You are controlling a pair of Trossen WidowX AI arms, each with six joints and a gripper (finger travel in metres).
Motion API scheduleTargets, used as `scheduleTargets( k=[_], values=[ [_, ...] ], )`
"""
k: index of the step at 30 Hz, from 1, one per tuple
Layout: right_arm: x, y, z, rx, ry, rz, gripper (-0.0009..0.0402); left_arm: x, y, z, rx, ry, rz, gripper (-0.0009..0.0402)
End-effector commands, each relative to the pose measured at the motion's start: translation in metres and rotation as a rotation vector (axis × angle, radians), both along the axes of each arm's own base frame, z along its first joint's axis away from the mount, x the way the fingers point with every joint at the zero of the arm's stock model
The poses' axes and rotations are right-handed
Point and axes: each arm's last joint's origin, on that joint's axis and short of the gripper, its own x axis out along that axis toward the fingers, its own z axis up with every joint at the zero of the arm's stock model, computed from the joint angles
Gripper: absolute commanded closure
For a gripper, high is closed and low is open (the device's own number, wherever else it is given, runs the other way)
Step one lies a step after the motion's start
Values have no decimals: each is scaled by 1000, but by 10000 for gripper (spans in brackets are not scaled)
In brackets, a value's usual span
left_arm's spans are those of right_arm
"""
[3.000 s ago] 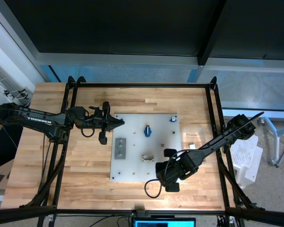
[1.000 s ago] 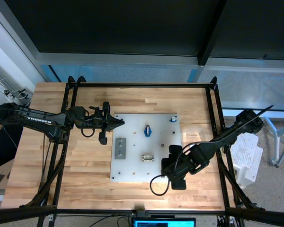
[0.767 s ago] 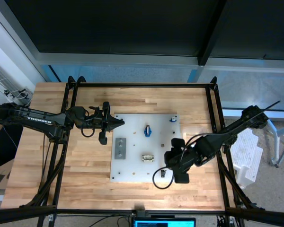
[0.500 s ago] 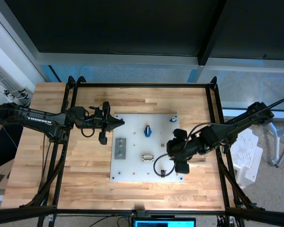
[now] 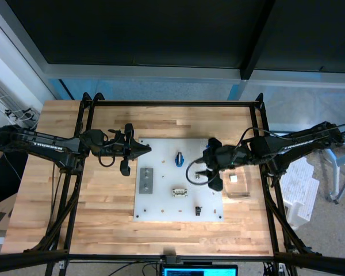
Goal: Pick the USB connector and install on taskboard
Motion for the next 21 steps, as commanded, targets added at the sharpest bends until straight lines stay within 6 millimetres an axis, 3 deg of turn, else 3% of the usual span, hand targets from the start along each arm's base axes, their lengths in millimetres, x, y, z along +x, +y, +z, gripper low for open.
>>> scheduleTargets(
  k=[1,11,21],
  values=[
    [0,-13,2,-5,-91,-30,255,0,0,0,0,0,0,393],
    [3,-33,22,-97,-279,-37,397,0,0,0,0,0,0,393],
    [3,-45,24,-111,-391,-30,393,0,0,0,0,0,0,393]
  ],
)
